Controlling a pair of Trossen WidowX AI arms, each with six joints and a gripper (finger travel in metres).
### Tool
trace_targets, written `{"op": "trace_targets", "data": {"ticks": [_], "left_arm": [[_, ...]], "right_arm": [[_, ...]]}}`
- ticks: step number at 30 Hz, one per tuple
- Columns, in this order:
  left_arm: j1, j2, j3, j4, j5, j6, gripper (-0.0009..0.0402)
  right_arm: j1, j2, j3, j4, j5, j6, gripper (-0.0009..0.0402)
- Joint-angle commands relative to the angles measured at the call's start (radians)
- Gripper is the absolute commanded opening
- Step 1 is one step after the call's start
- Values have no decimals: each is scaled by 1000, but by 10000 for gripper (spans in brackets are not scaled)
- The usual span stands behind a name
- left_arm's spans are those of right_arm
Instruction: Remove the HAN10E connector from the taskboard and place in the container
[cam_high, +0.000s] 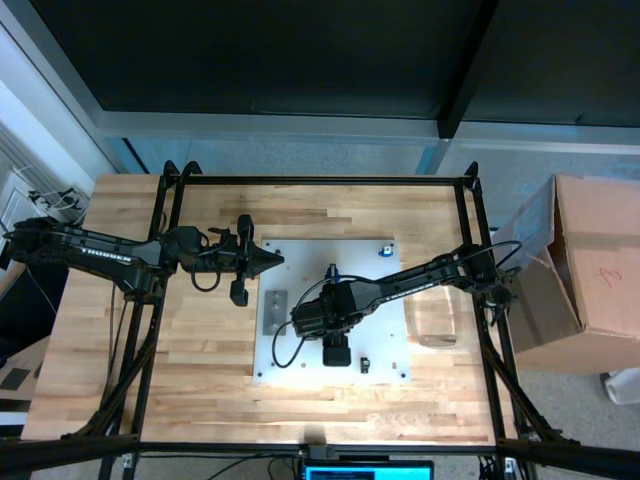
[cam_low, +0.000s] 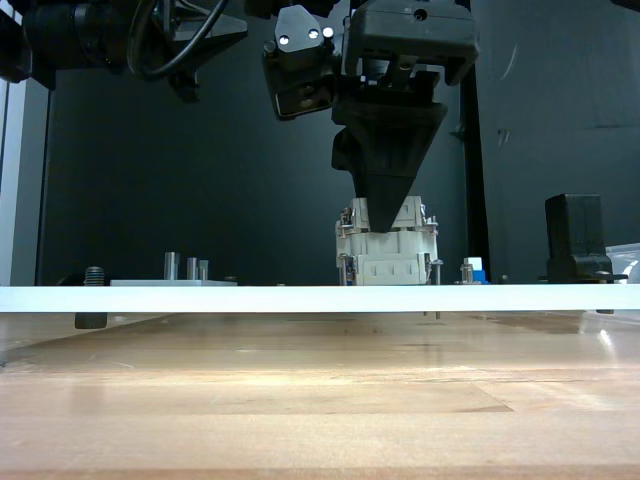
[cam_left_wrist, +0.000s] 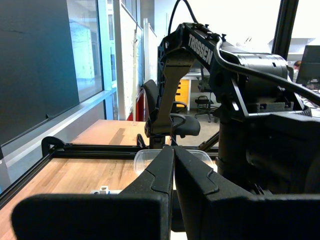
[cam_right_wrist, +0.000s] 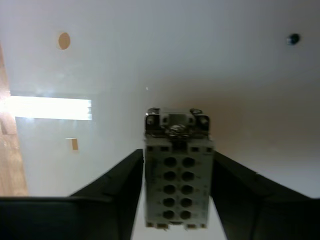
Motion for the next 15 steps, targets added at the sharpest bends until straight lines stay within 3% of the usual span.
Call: {"op": "trace_targets", "data": {"ticks": [1, 9, 15], "left_arm": [[0, 0, 0, 0, 0, 0, 0], [0, 0, 0, 0, 0, 0, 0], [0, 1, 0, 0, 0, 0, 0]], "right_arm": [[-2, -5, 0, -3, -3, 0, 100], [-2, -22, 0, -10, -3, -14, 8], [-2, -58, 0, -15, -3, -14, 8]]}}
